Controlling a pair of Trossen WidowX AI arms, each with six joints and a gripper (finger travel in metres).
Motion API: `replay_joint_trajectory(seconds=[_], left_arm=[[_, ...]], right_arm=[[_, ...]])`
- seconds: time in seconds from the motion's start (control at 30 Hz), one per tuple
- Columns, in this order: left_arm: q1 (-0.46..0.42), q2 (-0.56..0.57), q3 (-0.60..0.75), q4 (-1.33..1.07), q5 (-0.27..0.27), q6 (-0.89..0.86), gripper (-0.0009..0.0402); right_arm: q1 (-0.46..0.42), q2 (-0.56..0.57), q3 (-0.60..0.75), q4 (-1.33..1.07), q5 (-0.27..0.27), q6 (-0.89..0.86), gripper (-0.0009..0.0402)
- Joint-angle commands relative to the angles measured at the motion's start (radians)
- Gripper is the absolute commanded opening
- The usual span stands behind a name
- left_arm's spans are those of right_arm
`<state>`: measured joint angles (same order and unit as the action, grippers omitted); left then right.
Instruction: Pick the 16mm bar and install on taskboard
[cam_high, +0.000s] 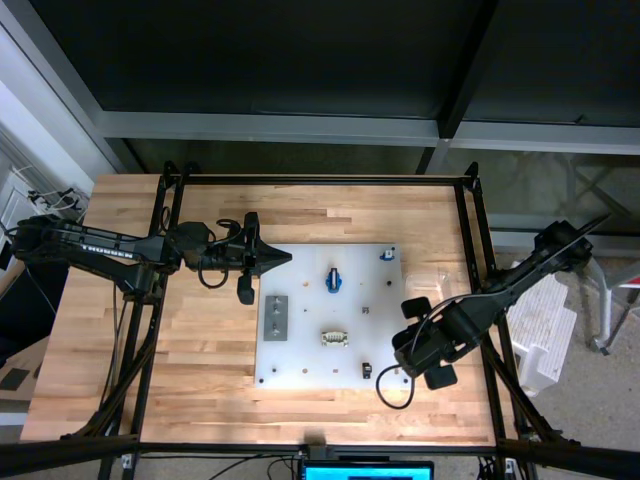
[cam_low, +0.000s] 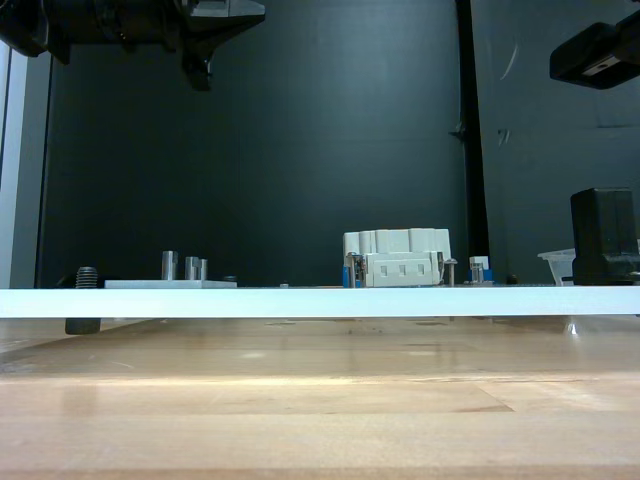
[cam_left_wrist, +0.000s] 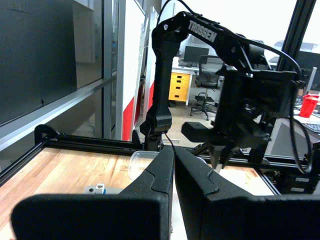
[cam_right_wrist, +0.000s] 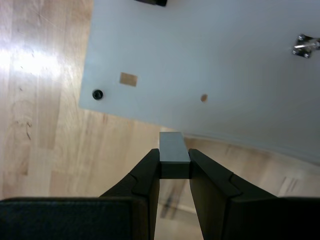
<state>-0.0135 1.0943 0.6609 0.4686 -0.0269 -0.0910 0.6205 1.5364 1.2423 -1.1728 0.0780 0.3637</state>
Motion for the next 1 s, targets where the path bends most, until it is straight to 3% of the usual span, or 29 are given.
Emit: replay_joint_trajectory(seconds=[0.03,0.37,1.0], left_arm=[[0.000,0.000,0.000,0.000,0.000,0.000,0.0000],[0.000,0.000,0.000,0.000,0.000,0.000,0.0000],[0.000,0.000,0.000,0.000,0.000,0.000,0.0000]], right_arm=[[0.009,0.031,0.027,0.005,0.000,0.023,0.0000],[0.035,0.117,0.093,0.028,0.008,0.090,0.0000],[0.056,0.207,0.105,0.102,0.027,0.373,0.0000]])
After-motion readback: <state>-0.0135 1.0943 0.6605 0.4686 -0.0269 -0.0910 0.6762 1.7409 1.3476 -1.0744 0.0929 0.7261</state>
